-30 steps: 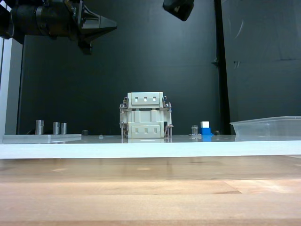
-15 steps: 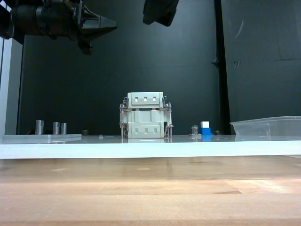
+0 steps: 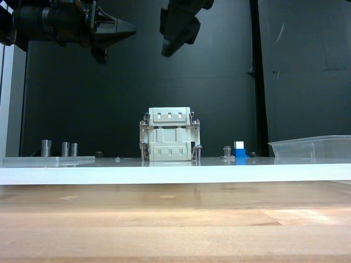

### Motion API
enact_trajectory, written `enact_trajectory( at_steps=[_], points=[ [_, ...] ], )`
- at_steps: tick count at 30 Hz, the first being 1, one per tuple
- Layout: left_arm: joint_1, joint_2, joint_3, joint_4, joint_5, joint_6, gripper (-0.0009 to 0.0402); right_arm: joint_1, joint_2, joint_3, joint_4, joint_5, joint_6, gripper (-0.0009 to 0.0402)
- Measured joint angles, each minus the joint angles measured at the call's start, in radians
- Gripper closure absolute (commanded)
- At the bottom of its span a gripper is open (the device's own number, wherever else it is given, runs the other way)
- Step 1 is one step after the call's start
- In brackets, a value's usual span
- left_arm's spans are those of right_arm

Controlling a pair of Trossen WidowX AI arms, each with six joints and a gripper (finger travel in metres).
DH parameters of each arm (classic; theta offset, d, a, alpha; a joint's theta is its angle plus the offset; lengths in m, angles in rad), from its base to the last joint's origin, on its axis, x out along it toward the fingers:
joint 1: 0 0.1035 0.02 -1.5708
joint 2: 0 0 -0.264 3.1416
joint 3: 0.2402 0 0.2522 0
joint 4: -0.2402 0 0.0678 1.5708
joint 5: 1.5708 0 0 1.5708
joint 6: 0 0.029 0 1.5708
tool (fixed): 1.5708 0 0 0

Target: Remove the HAN10-E connector and place it in the container

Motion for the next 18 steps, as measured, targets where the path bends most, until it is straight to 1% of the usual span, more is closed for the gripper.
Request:
enact_trajectory(
  at_steps=[3, 6, 18],
  points=[
    [0.000, 0.000, 0.000, -0.002, 0.000, 0.000, 0.0393, 0.000, 0.021, -0.001, 0.003, -0.001, 0.010, 0.0143],
    [0.000, 0.000, 0.000, 0.000, 0.000, 0.000, 0.0393, 0.000, 0.037, -0.001, 0.002, -0.001, 0.023, 0.0130],
    [0.000, 0.000, 0.000, 0.000, 0.000, 0.000, 0.0393, 0.007, 0.108, 0.000, 0.017, -0.001, 0.047, 0.0128]
  ],
)
